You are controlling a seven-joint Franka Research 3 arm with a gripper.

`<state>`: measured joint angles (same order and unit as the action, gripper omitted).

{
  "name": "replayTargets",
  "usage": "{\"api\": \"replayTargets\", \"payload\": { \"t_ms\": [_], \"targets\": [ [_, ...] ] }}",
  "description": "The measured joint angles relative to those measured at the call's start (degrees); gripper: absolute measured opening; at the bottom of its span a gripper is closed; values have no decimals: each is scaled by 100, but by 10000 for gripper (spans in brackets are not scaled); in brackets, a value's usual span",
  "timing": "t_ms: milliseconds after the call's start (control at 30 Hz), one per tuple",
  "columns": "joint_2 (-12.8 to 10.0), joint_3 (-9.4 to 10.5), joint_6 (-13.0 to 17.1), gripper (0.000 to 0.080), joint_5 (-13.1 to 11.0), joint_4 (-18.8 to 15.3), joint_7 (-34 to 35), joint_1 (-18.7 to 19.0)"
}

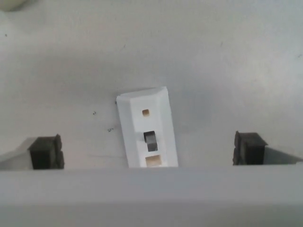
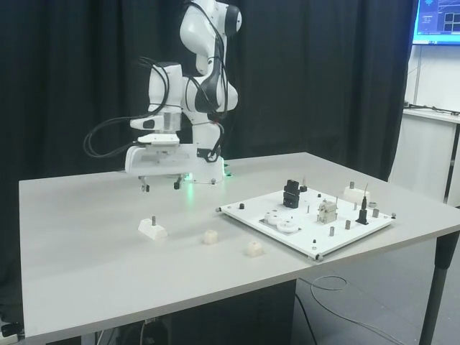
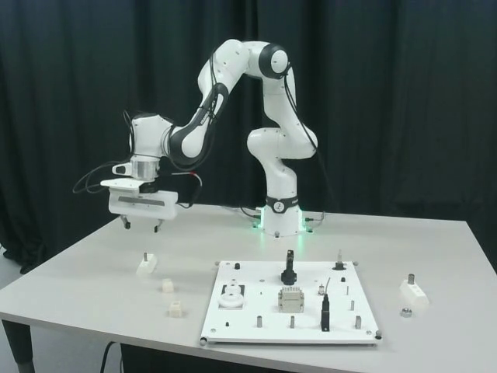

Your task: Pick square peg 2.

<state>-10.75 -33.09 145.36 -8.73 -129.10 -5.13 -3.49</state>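
arm: white franka arm (image 3: 233, 78) bolted at back of grey table (image 2: 86, 244), reaching out to one side w/ wrist pointing straight down.
gripper: gripper (image 3: 141, 225) hangs in the air above the table, well clear of the surface. fingers spread wide apart, nothing between them. in wrist view both black fingertips (image 1: 46, 152) sit far to either side of the gripper (image 1: 147, 150) centre.
square peg 2: small grey peg (image 1: 151, 141) standing upright in the middle slot of a white holder block (image 1: 147, 126). in room views the peg (image 3: 144, 257) pokes up from the holder block (image 3: 146, 266), which lies on the table below the gripper & a bit nearer the front edge. not touched by the fingers.
holder block: white, wedge-like w/ sloped end, three square holes in a row; middle one has the peg, the other two look vacant. sits skewed relative to the line between the fingertips.
small cubes: two pale small blocks (image 3: 168, 286) (image 3: 175, 309) on the table betw. the holder & the board, apart from each other.
board: white assembly board (image 3: 233, 318) near front of table, well apart from the gripper. carries a black upright part (image 3: 289, 272), white round gear-like parts (image 3: 230, 295), a small metal-looking box (image 3: 290, 299), several short pegs.
far side: another white holder w/ peg (image 3: 413, 292) on the table beyond the board, away from the arm's reach side.
base: green light (image 3: 259, 224) at the arm's foot.
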Motion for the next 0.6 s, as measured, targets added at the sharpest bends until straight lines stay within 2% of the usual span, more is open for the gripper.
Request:
{"api": "replayTargets", "payload": {
  "t_ms": [600],
  "targets": [
    [-374, -16, 85, 800, -159, 53, -1019, -107]
  ]
}}
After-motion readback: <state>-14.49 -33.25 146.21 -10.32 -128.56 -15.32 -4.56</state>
